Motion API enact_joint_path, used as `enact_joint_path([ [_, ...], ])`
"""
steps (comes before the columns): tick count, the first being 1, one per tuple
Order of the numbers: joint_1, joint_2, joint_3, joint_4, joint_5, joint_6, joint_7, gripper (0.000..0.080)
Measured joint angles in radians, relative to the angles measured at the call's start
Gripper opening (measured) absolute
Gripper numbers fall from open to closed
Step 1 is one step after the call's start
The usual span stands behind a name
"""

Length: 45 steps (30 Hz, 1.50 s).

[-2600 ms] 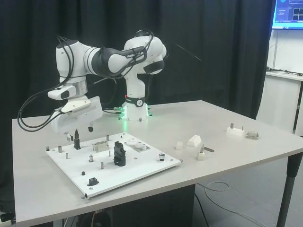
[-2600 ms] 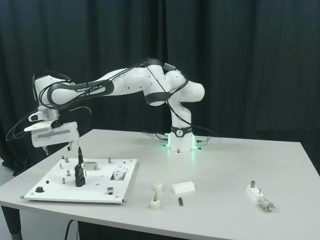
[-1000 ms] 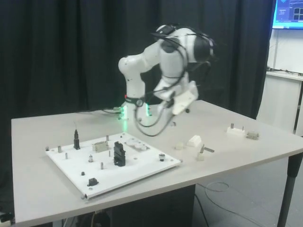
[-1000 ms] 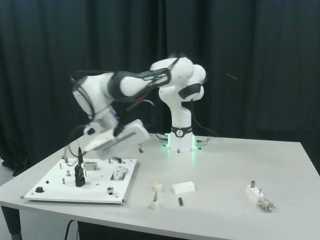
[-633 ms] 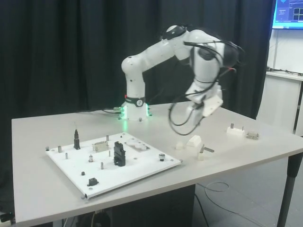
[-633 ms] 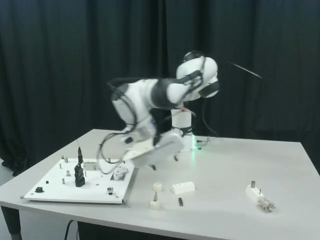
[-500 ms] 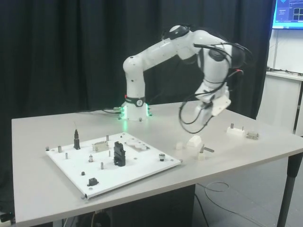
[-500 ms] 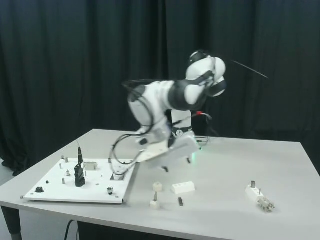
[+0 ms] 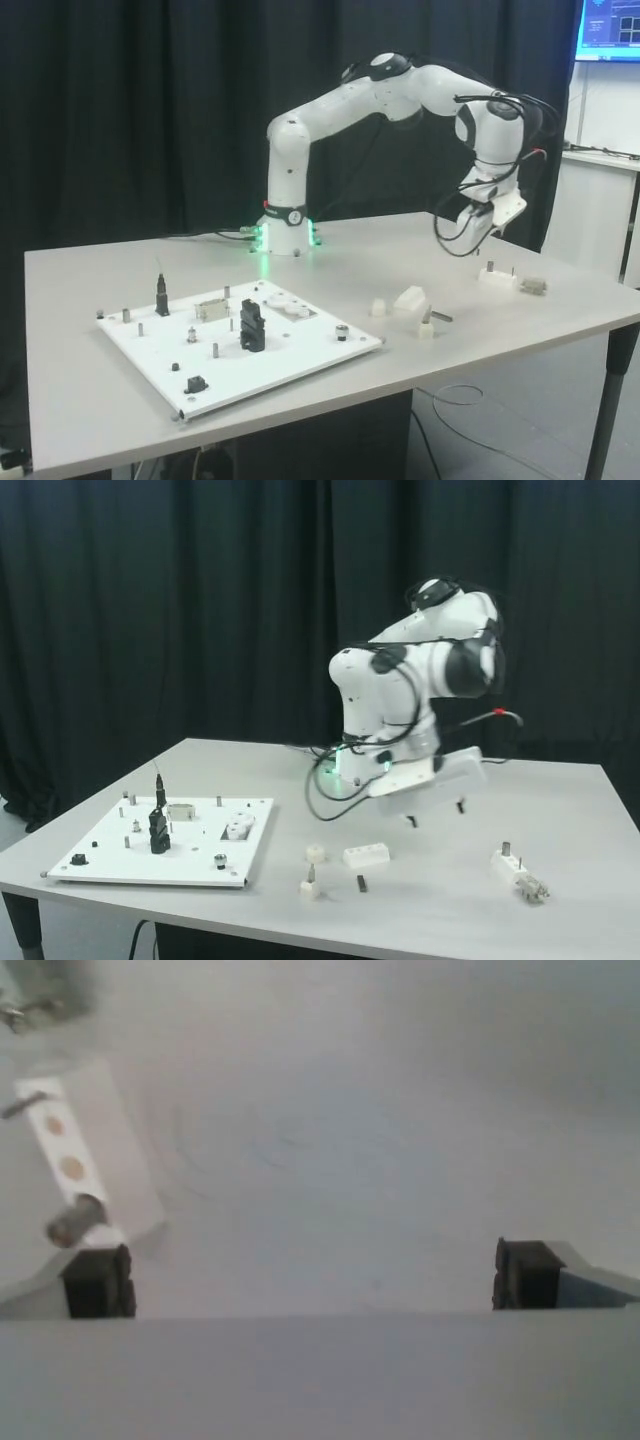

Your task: Pick round peg 1.

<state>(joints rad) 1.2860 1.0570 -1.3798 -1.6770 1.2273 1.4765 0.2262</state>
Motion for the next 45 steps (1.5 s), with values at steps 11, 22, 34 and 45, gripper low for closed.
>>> enact_joint_path([
  [11,0.199,0.011,0.005,-0.049,0.021,0.166,0.065,0.0800],
  [22,0.298,0.043,0.043,-0.052,0.021,0.288,0.089,0.0800],
  [34,0.333,0.067,0.109,-0.052,0.021,0.387,0.114,0.0800],
  [45,0.335,0.078,0.153,-0.052,0.021,0.432,0.114,0.0800],
])
